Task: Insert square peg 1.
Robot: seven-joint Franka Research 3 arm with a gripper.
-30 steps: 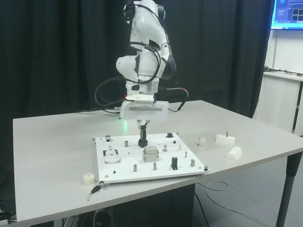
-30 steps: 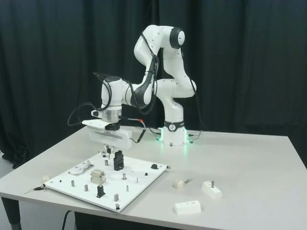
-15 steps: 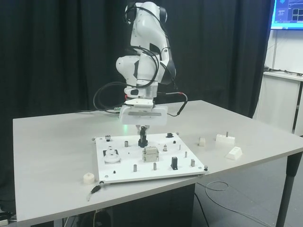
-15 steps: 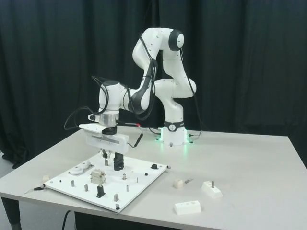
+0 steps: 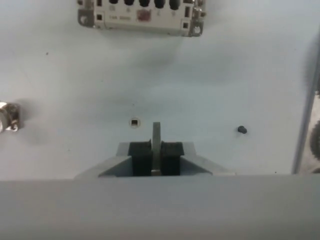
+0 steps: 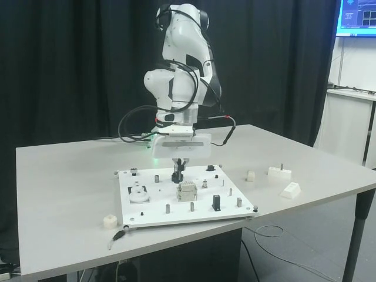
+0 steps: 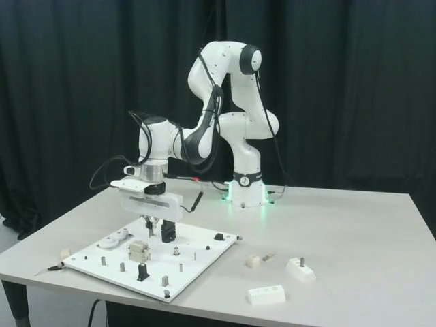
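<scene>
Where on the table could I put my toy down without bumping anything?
The grey table is bare on the wide stretch beside the white board, away from the small white blocks, and also between those blocks and the arm's base. The board itself is crowded with pegs, and the gripper hangs over it.

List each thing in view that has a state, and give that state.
Gripper: shut on peg, above board.
Peg: held upright, not yet inserted.
Square hole: empty, beside the peg tip.
Board: flat on table.
Connector block: standing on board.
</scene>
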